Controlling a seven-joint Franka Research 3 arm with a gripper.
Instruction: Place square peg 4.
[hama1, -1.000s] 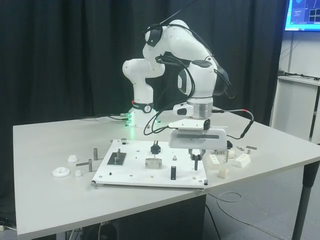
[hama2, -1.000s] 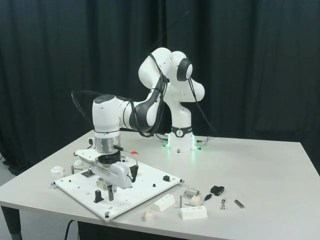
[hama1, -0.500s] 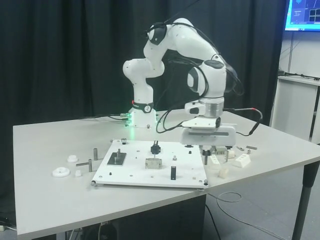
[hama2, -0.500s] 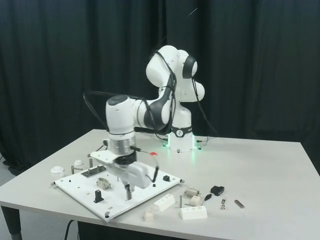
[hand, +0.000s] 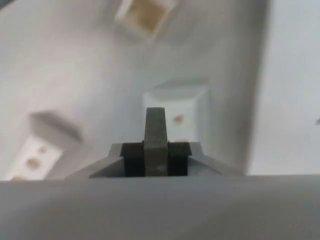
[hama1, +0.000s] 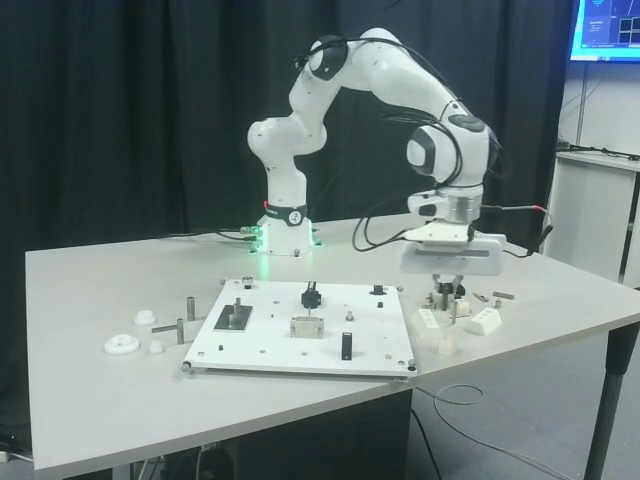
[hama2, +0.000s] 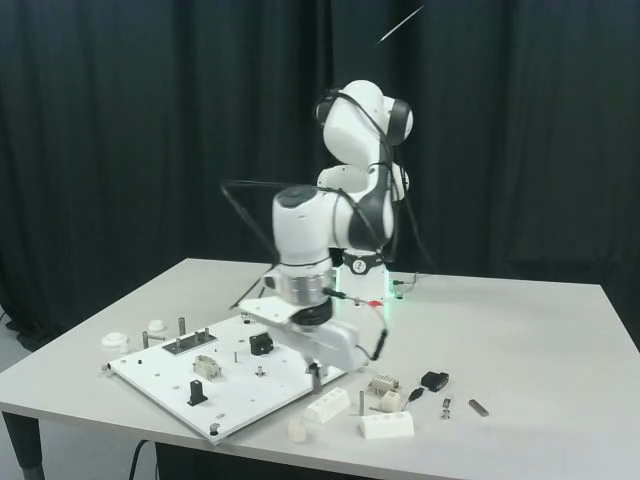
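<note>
- I held square peg 4 (hand: 155, 137), a grey bar, clenched between my 2 fingers, its free end pointing down toward the table (hama1: 90, 300).
- My gripper (hama1: 445, 291) hung just past the right edge of the white board (hama1: 300, 335), above a cluster of white blocks (hama1: 440, 325) lying on the table.
- From the wrist, one white block (hand: 176, 107) with a small hole in its top sat directly beneath the peg's tip; I could not tell whether the peg touched it, though it looked to be apart.
- A second block with 2 small holes (hand: 32, 155) lay to one side, and a square open socket (hand: 145, 15) lay further off.
- I judged the step as the carry toward the target, with seating not yet done.
- The next move seemed to call for lining the peg's flat faces squarely with whichever square opening was meant, then lowering straight; a twisted peg would jam on the rim.
- Small black and grey parts (hama2: 434, 380) lay on the table near the blocks.
- The arm (hama1: 400, 80) reached over from its base (hama1: 285, 225) at the far side of the table.
</note>
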